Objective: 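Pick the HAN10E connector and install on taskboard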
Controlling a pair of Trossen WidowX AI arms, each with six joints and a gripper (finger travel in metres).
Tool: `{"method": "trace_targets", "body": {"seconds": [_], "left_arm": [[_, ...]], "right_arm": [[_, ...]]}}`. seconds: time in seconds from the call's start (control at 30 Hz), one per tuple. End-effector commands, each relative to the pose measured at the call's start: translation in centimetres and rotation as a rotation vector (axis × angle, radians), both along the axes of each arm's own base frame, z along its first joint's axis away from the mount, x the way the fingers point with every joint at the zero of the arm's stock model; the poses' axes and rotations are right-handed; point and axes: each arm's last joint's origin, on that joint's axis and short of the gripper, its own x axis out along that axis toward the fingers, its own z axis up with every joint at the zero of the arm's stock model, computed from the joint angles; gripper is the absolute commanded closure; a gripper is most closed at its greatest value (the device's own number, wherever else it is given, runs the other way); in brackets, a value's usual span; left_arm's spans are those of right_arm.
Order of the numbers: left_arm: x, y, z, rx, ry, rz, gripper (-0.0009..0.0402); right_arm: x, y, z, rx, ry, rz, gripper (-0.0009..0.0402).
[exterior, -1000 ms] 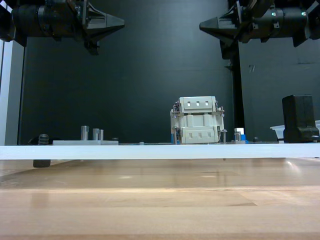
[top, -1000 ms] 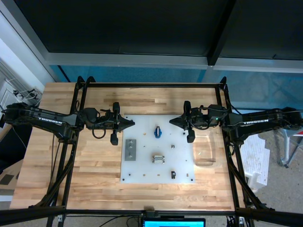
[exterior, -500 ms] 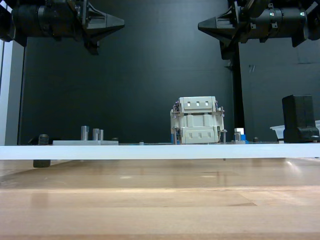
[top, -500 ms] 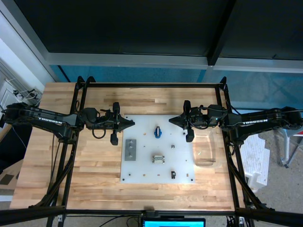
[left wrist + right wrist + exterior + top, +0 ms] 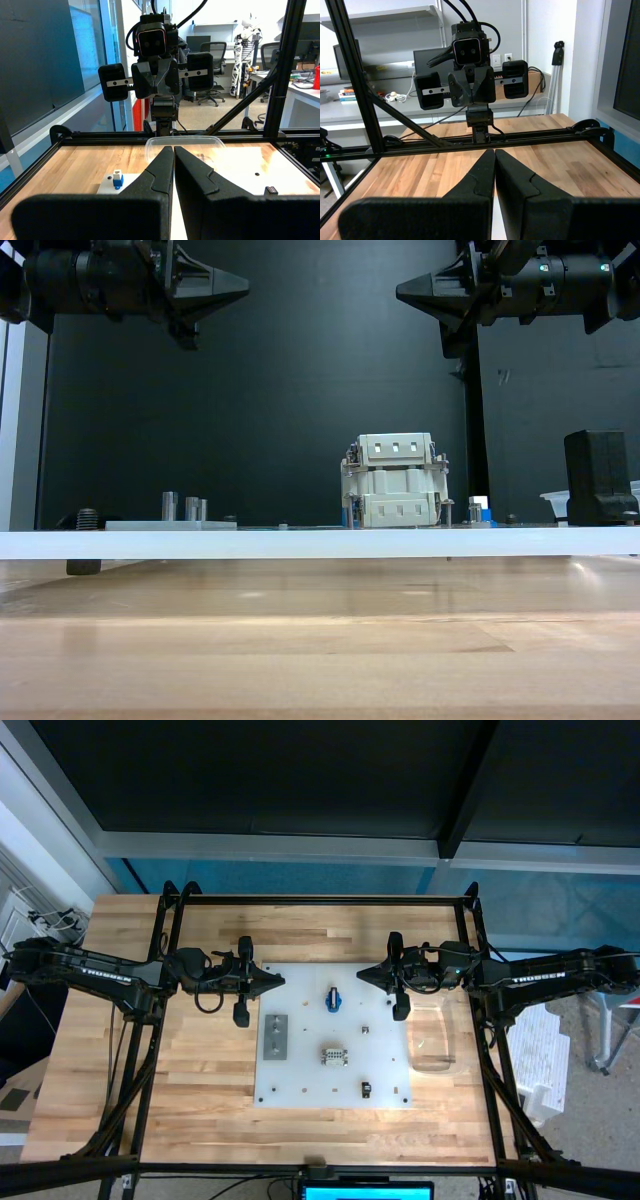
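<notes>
You have one connector, standing near the middle of the one board. The left gripper and right gripper hang high over its far edge, well apart, fingers pressed together, empty.

TROSSEN on left arm, right arm

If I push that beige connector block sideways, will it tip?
The small beige-grey rectangular connector block looks rigid moulded plastic: probably stiff and light. It stands tall on the white square taskboard, so a high push might tip it. Left claw and right claw, both shut, hover high over the board's far side.
</notes>
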Motion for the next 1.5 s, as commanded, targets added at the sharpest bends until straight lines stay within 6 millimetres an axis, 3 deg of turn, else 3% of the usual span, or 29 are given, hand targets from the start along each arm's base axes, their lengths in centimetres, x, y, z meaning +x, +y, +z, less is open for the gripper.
{"method": "trace_targets", "body": {"seconds": [0.03, 1.5], "left_arm": [[0.01, 0.01, 0.00, 0.000, 0.000, 0.000, 0.0392], [0.00, 0.00, 0.00, 0.000, 0.000, 0.000, 0.0392]], "right_arm": [[0.00, 0.00, 0.03, 0.000, -0.002, -0.001, 0.0393], [0.01, -0.01, -0.13, 0.002, 0.015, -0.001, 0.0393]]}}
